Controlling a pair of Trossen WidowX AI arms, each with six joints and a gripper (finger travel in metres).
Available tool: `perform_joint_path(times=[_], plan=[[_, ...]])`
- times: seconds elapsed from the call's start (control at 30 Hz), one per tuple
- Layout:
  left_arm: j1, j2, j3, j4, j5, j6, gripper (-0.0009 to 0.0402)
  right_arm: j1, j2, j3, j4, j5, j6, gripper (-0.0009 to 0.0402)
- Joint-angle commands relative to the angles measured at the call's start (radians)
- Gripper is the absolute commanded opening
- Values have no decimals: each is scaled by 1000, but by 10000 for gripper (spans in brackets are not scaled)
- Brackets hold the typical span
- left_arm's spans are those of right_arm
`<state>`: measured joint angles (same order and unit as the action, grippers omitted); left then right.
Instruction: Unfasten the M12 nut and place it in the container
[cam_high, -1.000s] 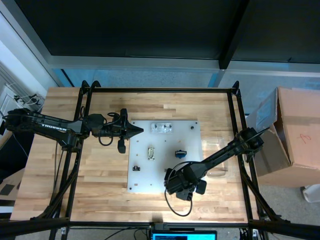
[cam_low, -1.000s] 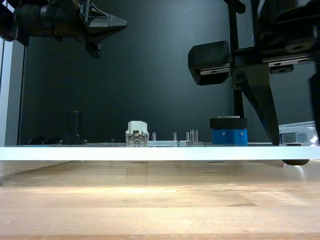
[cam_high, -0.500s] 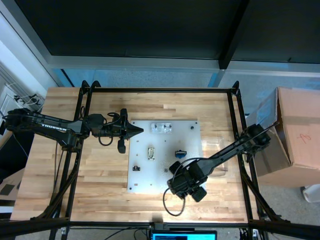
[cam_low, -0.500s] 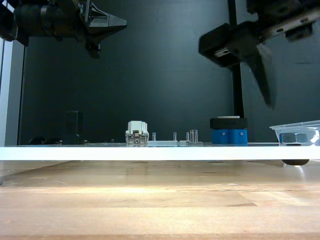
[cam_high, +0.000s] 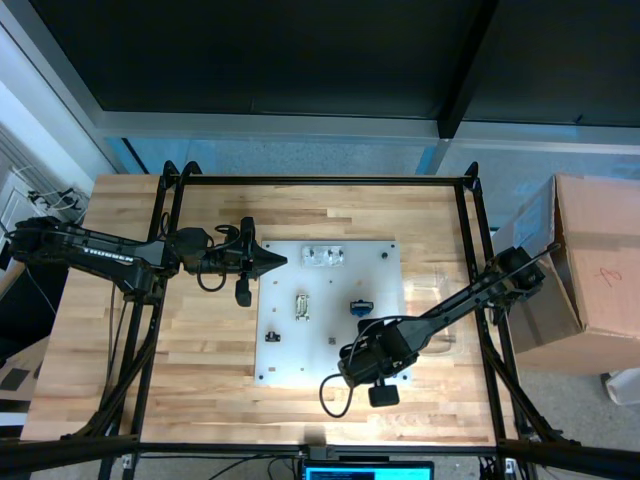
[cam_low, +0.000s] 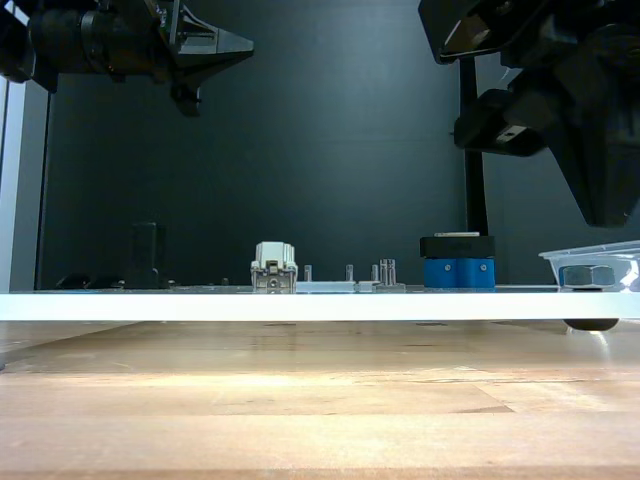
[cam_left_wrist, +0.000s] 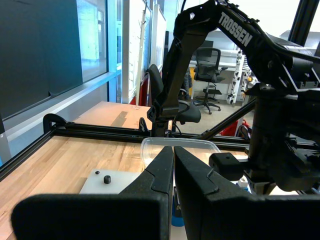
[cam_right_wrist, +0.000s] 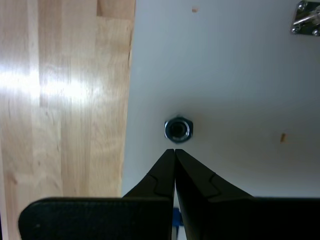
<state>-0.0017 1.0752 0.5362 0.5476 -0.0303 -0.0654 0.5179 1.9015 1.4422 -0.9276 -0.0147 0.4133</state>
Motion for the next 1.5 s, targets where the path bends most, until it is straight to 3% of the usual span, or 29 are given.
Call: perform_joint_path(times=[0.03, 0.67, 0.7, 0.8, 0.83, 0.93, 1.03, 1.3, 1.5], plan=[[0, 0, 0, 0, 0, 0, 0, 11, 15, -8, 18, -5, 39, 0], [0, 0, 0, 0, 0, 0, 0, 12, 23, -68, 92, -5, 46, 0], [0, 0, 0, 0, 0, 0, 0, 12, 23, -67, 84, 16, 43, 0], [0, 0, 0, 0, 0, 0, 0, 12, 15, -59, 10, 194, 61, 0], [0, 0, 0, 0, 0, 0, 0, 12, 10, -53, -13, 224, 66, 0], [0, 0, 0, 0, 0, 0, 0, 12, -4, -44, -30, 231, 82, 0], [0, 0, 0, 0, 0, 0, 0, 12, -11, -44, -34, 204, 85, 0], [0, 0, 0, 0, 0, 0, 0, 12, -28, -44, 19, -70, 95, 0], [0, 0, 0, 0, 0, 0, 0, 16, -9, -45, 44, -75, 112, 0]])
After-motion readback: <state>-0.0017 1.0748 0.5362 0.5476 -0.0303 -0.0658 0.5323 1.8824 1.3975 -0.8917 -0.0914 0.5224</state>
